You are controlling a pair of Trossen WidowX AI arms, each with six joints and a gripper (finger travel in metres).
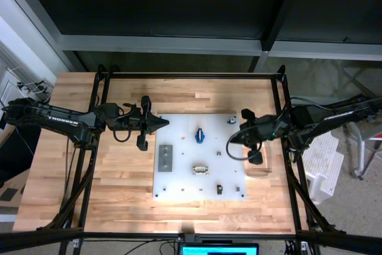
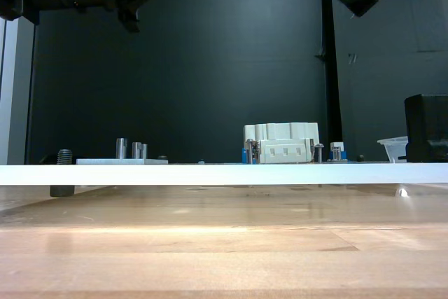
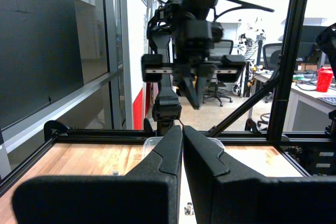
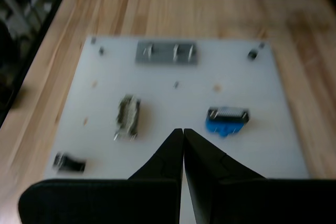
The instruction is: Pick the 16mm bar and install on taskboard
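Left claw (image 3: 182, 129): fingers pressed together, nothing between them. It hangs high over the left edge of the board (image 1: 179, 186), level and aimed at the right arm.
Right claw (image 4: 183, 130): fingers pressed together, empty. It hangs high over the right part of the board, tipped down toward it.
16mm bar: in neither claw. Its place cannot be told. Pins stand in the gray block (image 1: 164, 158), but their sizes are not readable. A clear tray (image 1: 259, 170) sits on the desk (image 1: 119, 171) just beside the board's right edge; its contents are hidden.
Risk, wrong part: the pins look alike, so a grasp by position alone may take another size.
Risk, closed descent: a claw lowered with its fingers together strikes the bar and knocks it over or away.
Risk, tray wall: a steep reach into the tray may catch its rim and shift it.
Risk, jam: a bar gripped off-axis meets its hole tilted and binds part-way in.
Risk, arm contact: both claws face each other over the board, so inward moves made together may collide.
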